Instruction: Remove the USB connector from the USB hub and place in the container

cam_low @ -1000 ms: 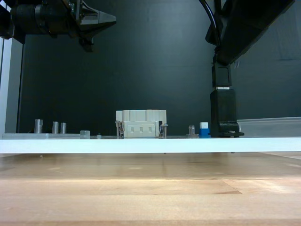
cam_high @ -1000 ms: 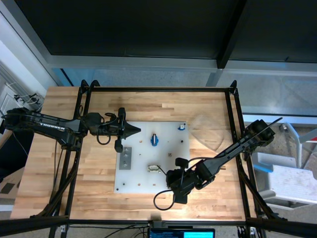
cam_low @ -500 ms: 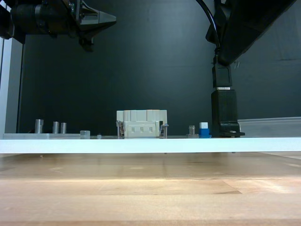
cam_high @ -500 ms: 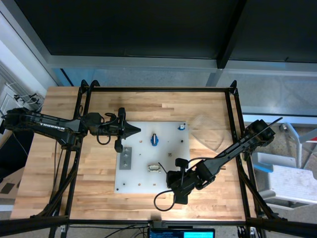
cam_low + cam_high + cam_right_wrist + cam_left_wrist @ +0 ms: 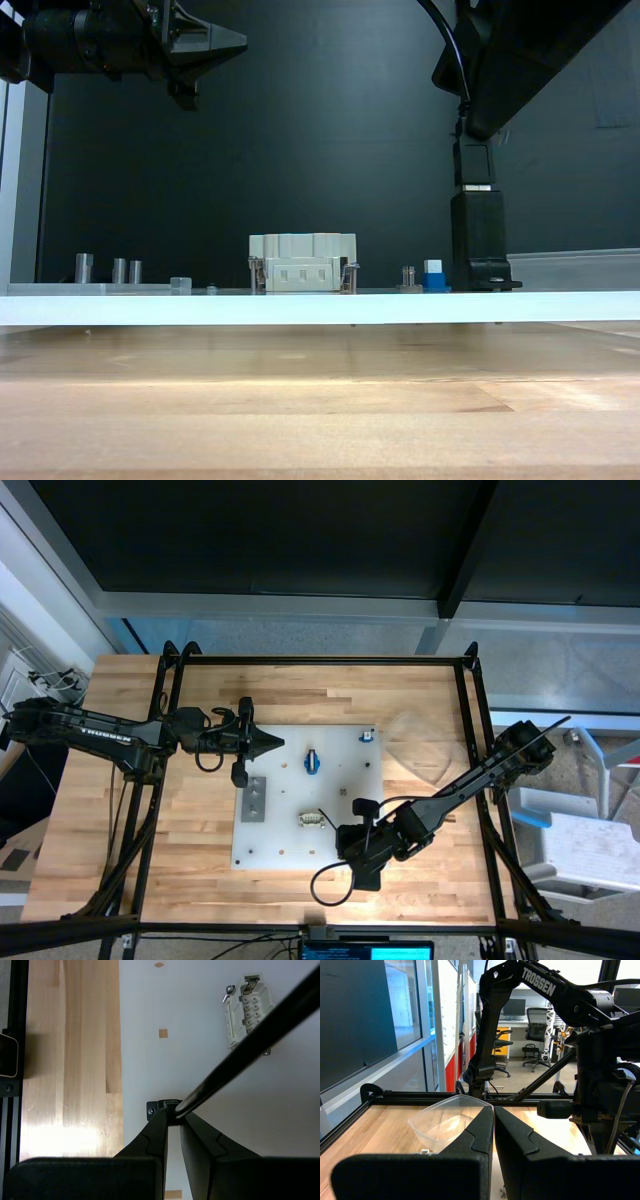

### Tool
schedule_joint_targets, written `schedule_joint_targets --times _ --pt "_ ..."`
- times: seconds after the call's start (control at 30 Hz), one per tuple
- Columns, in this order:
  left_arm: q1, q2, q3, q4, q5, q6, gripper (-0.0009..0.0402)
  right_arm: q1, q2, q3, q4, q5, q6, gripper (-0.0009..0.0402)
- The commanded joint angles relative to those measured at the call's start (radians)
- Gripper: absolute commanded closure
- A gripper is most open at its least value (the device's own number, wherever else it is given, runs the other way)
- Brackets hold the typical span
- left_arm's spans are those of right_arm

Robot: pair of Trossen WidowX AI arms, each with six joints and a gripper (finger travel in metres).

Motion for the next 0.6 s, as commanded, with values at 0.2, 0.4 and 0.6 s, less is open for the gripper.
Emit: schedule_joint_targets --times 0.2,0.4,0.6 --pt "0.0 0.0 0.0 0.0 0.0 0.0 0.0392 -0.022 0.059 0.116 -0.124 -0.001 -0.054 0.0393" --pt "0.0 0.0 0.0 0.0 0.0 0.0 0.0392 -0.027 0.078 0.135 -0.124 -0.01 -0.066 0.0393" --pt "0.0 0.0 0.0 0.0 0.0 0.0 0.0392 -0.02 0.078 0.13 -0.123 -0.02 -0.043 0.0393"
